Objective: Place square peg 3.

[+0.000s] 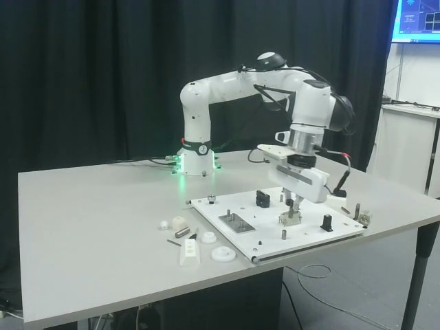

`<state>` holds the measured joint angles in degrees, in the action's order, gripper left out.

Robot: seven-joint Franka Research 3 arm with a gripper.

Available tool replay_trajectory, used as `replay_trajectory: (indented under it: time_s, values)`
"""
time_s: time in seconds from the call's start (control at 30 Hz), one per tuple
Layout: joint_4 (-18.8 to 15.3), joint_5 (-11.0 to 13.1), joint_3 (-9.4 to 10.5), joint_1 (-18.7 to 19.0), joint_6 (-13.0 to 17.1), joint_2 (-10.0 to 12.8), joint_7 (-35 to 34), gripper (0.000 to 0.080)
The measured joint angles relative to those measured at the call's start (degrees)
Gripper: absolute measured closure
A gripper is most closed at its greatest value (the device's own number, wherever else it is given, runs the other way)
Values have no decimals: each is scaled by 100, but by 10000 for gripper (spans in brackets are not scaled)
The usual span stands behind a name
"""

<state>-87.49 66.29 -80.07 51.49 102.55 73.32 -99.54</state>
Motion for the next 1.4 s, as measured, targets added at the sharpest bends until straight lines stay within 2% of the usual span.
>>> replay_trajectory:
  time_s: [0.2, 0.53, 1.17, 1.4]
  values:
    - [-252, -1, -99, -2, 26, 4, 405, 688]
    - [-649, 14, -215, -6, 66, 3, 707, 688]
    - [-1332, 14, -475, -76, 348, 29, 1693, 688]
    - [-1531, 22, -511, -197, 447, 38, 2094, 688]
